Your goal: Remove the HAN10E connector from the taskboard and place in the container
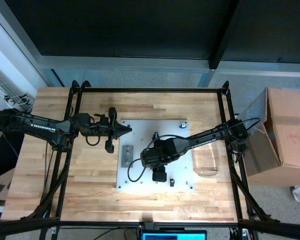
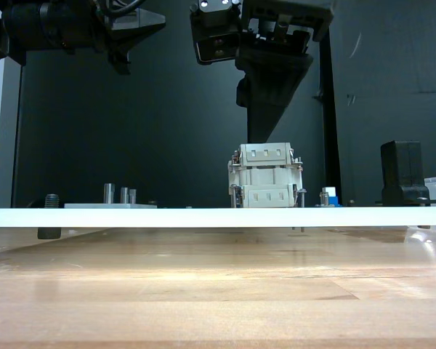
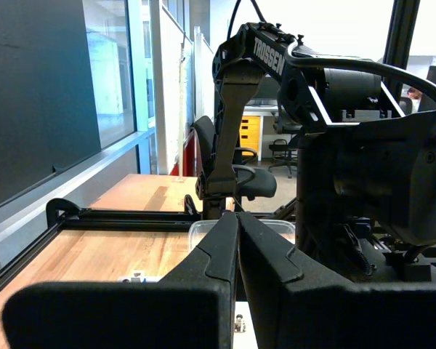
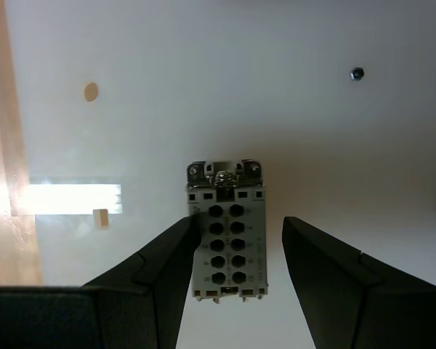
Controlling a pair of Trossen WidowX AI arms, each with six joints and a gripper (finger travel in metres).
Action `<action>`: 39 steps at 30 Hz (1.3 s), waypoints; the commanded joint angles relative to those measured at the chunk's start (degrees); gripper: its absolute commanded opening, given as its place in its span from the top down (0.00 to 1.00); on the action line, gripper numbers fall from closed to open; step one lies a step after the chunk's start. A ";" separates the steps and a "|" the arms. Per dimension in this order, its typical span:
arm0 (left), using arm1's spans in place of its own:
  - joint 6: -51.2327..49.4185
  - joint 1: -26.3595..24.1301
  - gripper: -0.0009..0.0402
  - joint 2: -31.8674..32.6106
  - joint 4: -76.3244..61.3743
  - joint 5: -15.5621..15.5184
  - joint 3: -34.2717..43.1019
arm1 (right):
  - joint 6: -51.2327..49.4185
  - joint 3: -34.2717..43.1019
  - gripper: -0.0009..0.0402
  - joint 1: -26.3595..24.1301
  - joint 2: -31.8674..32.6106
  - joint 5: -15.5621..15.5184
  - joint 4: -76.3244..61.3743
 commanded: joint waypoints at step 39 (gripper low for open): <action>0.02 0.02 0.98 0.02 0.00 0.02 0.02 | 1.33 8.17 0.24 0.57 -2.19 1.38 -8.55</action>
